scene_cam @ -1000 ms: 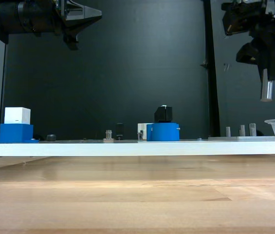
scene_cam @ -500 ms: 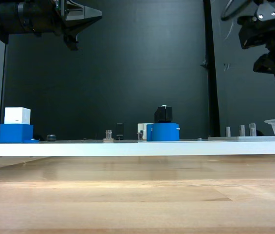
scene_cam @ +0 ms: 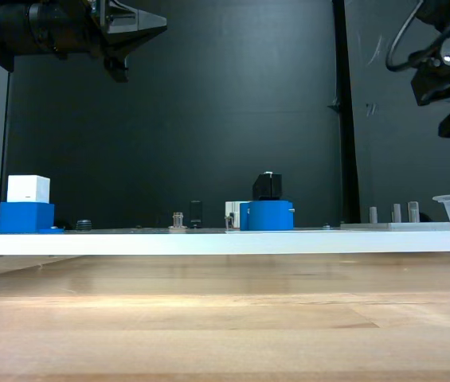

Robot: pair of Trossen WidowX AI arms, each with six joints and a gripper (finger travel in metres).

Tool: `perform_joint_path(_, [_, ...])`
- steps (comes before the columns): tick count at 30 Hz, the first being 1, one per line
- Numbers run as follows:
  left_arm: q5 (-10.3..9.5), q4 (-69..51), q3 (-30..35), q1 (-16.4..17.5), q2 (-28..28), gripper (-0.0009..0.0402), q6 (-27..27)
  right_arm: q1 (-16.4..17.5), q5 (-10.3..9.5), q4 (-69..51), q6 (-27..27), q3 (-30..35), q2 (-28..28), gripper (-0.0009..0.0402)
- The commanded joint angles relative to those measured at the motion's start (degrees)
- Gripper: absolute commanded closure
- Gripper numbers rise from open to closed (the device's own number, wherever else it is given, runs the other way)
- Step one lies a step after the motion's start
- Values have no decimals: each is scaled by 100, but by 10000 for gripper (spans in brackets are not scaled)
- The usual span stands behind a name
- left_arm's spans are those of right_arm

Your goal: Pick the 16mm cylinder and place it in the container

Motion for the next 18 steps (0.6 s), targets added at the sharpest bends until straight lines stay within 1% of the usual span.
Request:
perform_joint_path(1, [0,2,0,2,0,393,0,9,-245,74,15,-138,-74,368])
perform_joint_path(2, [0,2,0,2,0,393,0,9,-343,79,15,-173,-94,368])
perform_joint_path(4, [0,0,0,0,0,393,0,17,-446,79,44,-227,-103,368])
perform_joint_path(6, [0,2,0,2,0,393,0,22,-592,76,138,-280,-105,368])
perform_joint_path(8, [0,2,0,0,2,393,0,28,-798,92,144,-334,-105,368])
perform_joint_path(11, [0,2,0,2,0,393,0,33,-844,122,153,-413,-103,368])
perform_joint_path(14, [0,2,0,0,0,393,0,42,-1128,240,138,-485,-101,368])
perform_joint_path(15, [0,2,0,2,0,393,0,44,-1163,302,138,-511,-101,368])
perform_joint_path(18, [0,2,0,2,0,393,0,46,-1178,389,140,-566,-101,368])
